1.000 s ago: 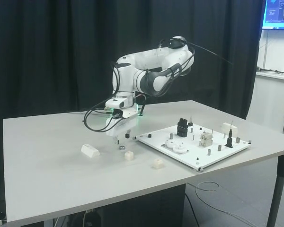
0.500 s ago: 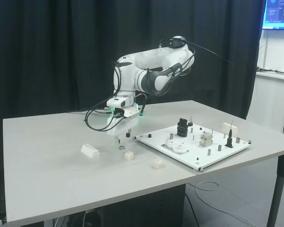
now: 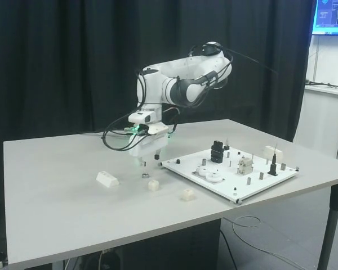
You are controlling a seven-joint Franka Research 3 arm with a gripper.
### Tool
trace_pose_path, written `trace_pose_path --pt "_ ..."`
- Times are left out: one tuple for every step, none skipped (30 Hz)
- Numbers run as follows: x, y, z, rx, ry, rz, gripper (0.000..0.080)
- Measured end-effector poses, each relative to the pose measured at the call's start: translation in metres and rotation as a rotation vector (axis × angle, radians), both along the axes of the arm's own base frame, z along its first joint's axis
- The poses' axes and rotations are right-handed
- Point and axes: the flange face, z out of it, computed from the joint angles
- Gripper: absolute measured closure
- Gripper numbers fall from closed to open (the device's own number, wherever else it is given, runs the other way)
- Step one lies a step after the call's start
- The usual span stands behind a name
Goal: Remove D-SUB.
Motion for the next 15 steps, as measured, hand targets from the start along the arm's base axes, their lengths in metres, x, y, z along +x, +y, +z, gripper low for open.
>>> trace_pose_path --pt "0.001 0.003 0.003 0.009 -0.003 -0.001 0.0003" --pt "0.002 0.006 0.006 0.019 -0.006 -0.002 0.0003" --pt "0.003 0.01 0.009 0.028 -0.008 -0.004 0.0003" --pt "0.004 0.013 0.012 0.036 -0.01 -0.008 0.0003" --pt "0.005 0.017 0.015 0.044 -0.01 -0.011 0.0003" --pt "0.006 0.021 0.018 0.052 -0.008 -0.013 0.0003" --pt "0.006 0.026 0.022 0.059 -0.006 -0.015 0.0003" --pt "0.007 0.031 0.025 0.066 -0.004 -0.016 0.0003" --pt "0.008 0.036 0.029 0.073 -0.002 -0.017 0.0003" --pt "0.008 0.041 0.032 0.079 0.0 -0.017 0.0003" --pt "0.008 0.047 0.035 0.085 0.003 -0.018 0.0003" --pt "0.008 0.052 0.038 0.09 0.004 -0.019 0.0003" --pt "0.008 0.058 0.041 0.096 0.007 -0.021 0.0003" --pt "0.008 0.065 0.044 0.103 0.011 -0.022 0.0003" --pt "0.009 0.071 0.047 0.108 0.013 -0.024 0.0003"
